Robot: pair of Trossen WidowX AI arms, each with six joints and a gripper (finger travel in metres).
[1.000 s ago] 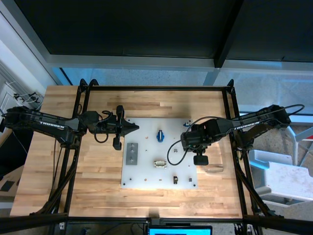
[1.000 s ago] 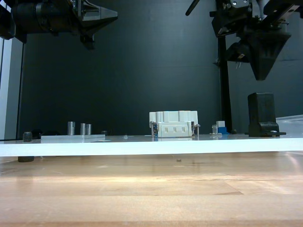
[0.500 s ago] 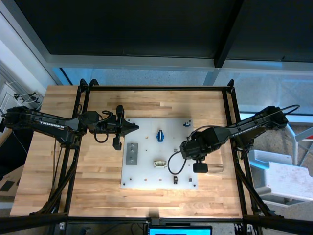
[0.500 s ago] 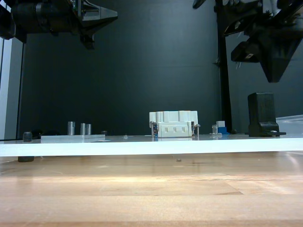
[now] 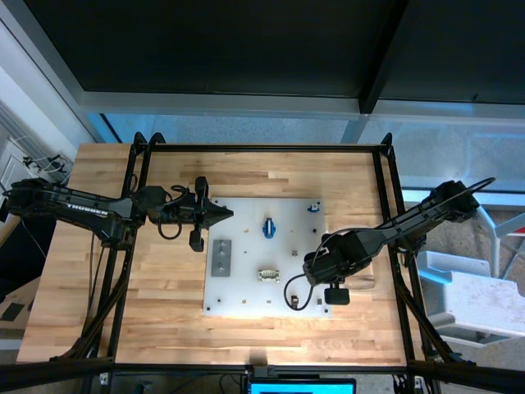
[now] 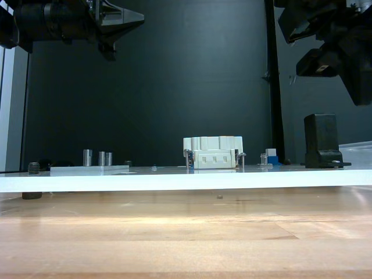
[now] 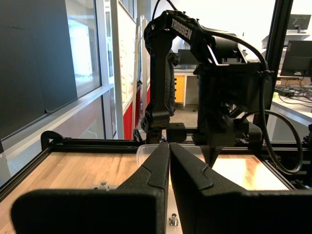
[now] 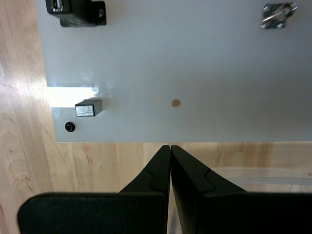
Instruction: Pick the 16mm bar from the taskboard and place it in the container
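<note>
The white taskboard [image 5: 246, 287] lies mid-table. A tiny grey dot [image 5: 294, 240] right of its blue part looks like the 16mm bar, still standing on the board. My right gripper [image 5: 331, 286] hangs point-down near the board's near right corner. In the right wrist view it [image 8: 170, 146] is shut with nothing seen between the fingers, over the wood strip between the board's edge [image 8: 146, 131] and the clear container [image 8: 243, 174]. The container [image 5: 367, 277] is mostly hidden under the right arm. My left gripper [image 5: 226, 213] hovers shut at the board's far left corner.
On the board sit a grey block [image 5: 222, 256] with short pegs [image 6: 87, 157], a white connector [image 6: 213, 152], a blue part [image 5: 268, 227] and a small black part [image 6: 320, 140]. A black frame [image 5: 262, 148] rails the table.
My right gripper has swung from over the board's right middle toward the near edge and the container, and sits higher and further right in the low view. The left arm has not moved.
</note>
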